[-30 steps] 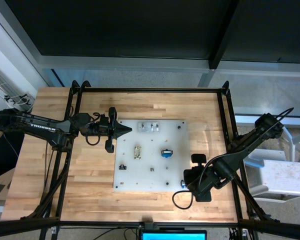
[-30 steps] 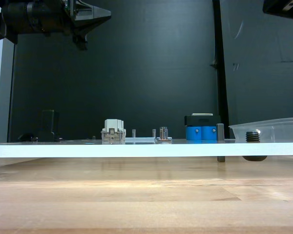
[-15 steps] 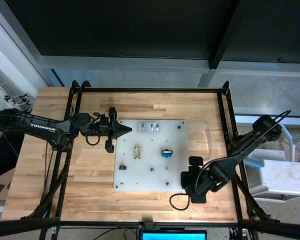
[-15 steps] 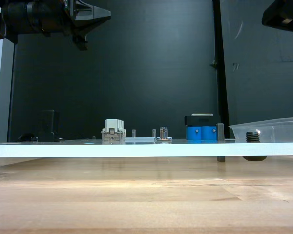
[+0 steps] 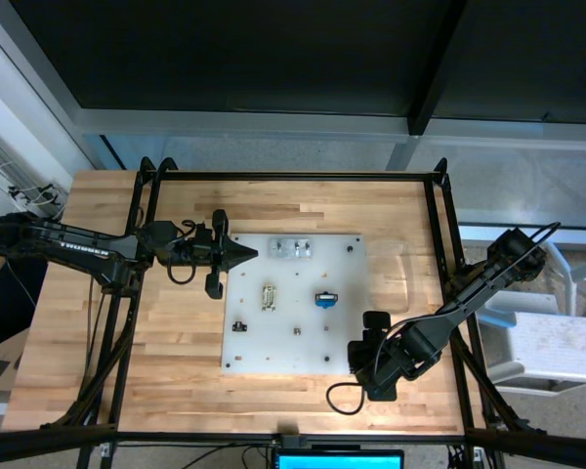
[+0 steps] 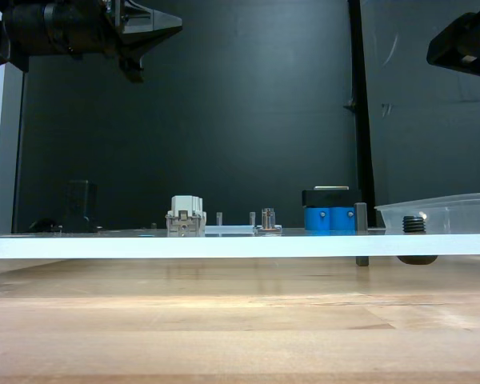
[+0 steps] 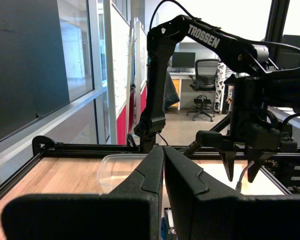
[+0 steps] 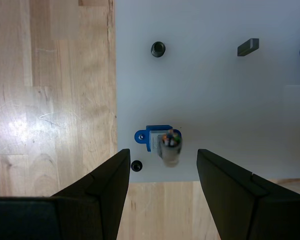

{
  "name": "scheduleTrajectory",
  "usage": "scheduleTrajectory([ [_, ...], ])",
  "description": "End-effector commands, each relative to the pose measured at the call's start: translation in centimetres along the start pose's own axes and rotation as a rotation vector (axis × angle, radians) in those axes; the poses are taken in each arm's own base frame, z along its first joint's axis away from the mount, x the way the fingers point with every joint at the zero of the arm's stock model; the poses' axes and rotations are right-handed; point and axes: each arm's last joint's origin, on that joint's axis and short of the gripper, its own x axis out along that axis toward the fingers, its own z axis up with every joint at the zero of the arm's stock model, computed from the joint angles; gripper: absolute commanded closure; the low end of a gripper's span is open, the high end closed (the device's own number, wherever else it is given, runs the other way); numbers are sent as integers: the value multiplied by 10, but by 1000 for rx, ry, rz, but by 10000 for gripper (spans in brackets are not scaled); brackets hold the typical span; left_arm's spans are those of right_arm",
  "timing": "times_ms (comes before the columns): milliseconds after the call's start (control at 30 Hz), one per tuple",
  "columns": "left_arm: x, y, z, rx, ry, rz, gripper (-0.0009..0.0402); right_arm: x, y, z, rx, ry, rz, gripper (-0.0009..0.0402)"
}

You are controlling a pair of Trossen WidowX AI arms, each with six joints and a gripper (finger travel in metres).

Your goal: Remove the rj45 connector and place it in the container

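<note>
The rj45 connector (image 8: pixel 168 143) stands plugged in a small blue holder (image 8: pixel 149 137) near the white board's edge. My right gripper (image 8: pixel 161 152) hangs above it, open, one finger (image 8: pixel 112 185) on each side, touching nothing. In the high view the right gripper (image 5: pixel 359 358) covers the board's near right corner and hides the connector. The container (image 6: pixel 446 213), a clear shallow tray, lies right of the board and shows again as a faint tray (image 7: pixel 116 170) in the left wrist view. My left gripper (image 5: pixel 244 253) is shut and empty, held high by the board's left edge.
The white board (image 5: pixel 293 327) carries a grey connector (image 5: pixel 269 296), a blue block (image 5: pixel 325 299) and a clear fixture (image 5: pixel 293 248). A black frame (image 5: pixel 293 177) rims the wooden table. Dark screws (image 8: pixel 158 49) sit in the board near the blue holder.
My right arm has moved nearer and leftward, bringing its gripper over the board's near right corner and lower into the low view. The left arm has stayed still.
</note>
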Motion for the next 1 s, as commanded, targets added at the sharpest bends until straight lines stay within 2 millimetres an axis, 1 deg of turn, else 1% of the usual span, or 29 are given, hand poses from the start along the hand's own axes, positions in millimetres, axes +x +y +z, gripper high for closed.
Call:
scheduleTrajectory([
  [33, 0, 0, 0, 0, 0, 0, 392, 3, 0, 0, -7, -1, -16, 208],
  [233, 0, 0, 0, 0, 0, 0, 392, 9, 0, 2, -22, -12, -23, 208],
  [467, 0, 0, 0, 0, 0, 0, 392, 21, -2, -4, -9, -12, -17, 208],
  [900, 0, 0, 0, 0, 0, 0, 392, 27, -5, -6, -1, -10, -27, 209],
  [1000, 0, 0, 0, 0, 0, 0, 392, 28, -6, -6, -4, -11, -26, 218],
])
